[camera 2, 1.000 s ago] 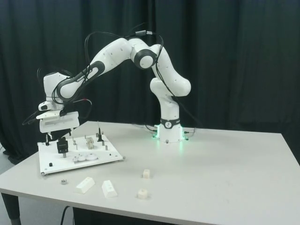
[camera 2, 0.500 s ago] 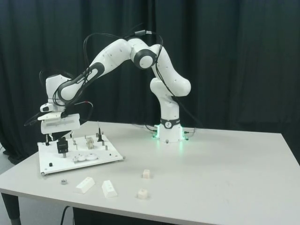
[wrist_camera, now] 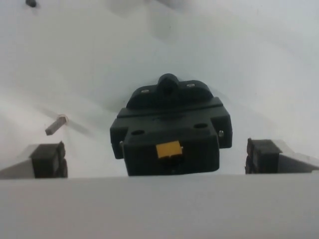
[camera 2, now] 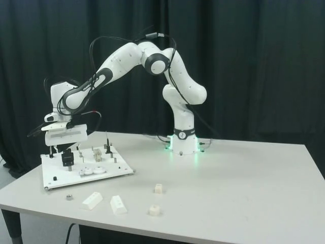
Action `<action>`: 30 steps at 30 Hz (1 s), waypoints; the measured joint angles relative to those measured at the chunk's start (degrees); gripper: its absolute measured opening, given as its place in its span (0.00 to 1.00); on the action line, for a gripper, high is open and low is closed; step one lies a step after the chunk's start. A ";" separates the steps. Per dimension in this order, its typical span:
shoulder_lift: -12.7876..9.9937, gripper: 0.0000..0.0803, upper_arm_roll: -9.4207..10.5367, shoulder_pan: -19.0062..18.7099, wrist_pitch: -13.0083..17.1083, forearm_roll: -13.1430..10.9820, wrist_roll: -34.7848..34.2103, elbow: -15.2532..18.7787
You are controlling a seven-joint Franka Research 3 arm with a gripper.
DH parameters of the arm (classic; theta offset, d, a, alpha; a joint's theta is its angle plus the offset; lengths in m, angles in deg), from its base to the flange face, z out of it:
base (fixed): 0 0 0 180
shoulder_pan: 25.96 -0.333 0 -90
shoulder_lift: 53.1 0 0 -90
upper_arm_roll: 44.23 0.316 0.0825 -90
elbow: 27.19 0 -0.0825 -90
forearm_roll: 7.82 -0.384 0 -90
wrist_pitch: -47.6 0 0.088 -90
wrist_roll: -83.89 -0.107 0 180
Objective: Remove D-SUB.
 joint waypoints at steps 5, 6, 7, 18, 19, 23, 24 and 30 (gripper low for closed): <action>-0.04 1.00 0.00 0.01 0.08 -0.51 -0.02 0.08; -0.04 1.00 0.00 0.01 0.09 -0.65 -0.04 0.09; -0.05 1.00 0.00 0.02 0.11 -0.77 -0.05 0.11; -0.21 1.00 0.00 0.24 0.39 -2.50 -1.76 0.18; -0.22 1.00 0.00 0.25 0.40 -2.64 -1.95 0.18; -0.27 1.00 0.00 0.30 0.42 -2.95 -2.26 0.20; -0.28 0.99 0.00 0.31 0.42 -2.97 -2.32 0.21; -0.34 0.62 0.01 0.32 0.42 -2.99 -2.36 0.22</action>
